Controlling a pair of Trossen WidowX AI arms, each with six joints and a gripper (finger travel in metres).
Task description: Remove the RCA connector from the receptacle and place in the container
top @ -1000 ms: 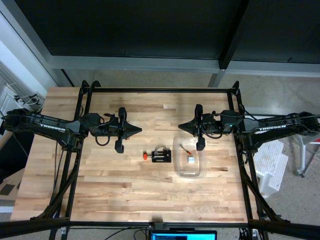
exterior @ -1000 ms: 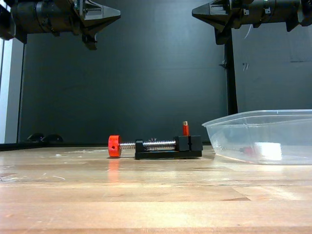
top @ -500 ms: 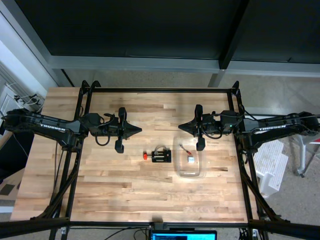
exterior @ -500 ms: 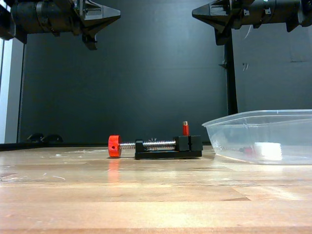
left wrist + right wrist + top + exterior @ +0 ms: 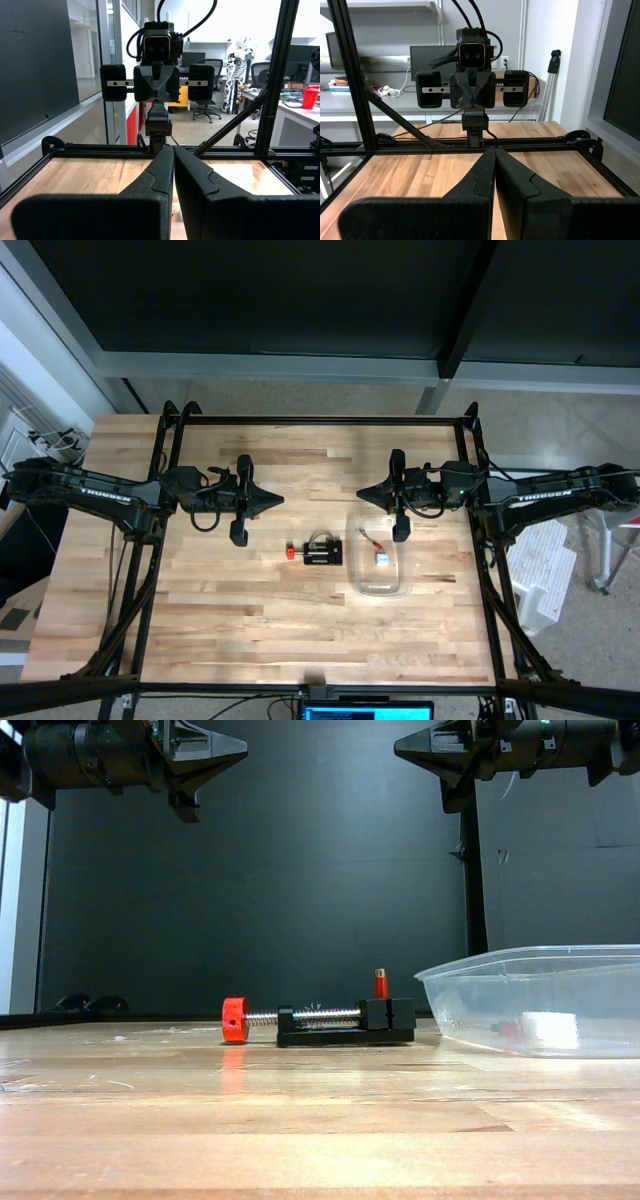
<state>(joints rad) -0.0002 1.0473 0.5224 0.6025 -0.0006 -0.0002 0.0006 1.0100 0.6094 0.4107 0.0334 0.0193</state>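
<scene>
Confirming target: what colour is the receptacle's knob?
The knob is red-orange, clearest in low view. Left gripper and right gripper hang shut above the table.

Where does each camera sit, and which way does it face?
High: above the near edge, looking down at the table; left gripper and right gripper hover, facing.
Low: tabletop height, looking level; both grippers overhead.
Left wrist: on left arm, facing right gripper; own shut fingers show.
Right wrist: mirrored, facing left gripper.
High and low share receptacle and container.

Receptacle (image 5: 322, 553), container (image 5: 386, 586) lie open (left end effector (image 5: 280, 501), right end effector (image 5: 360, 493) high above).
</scene>
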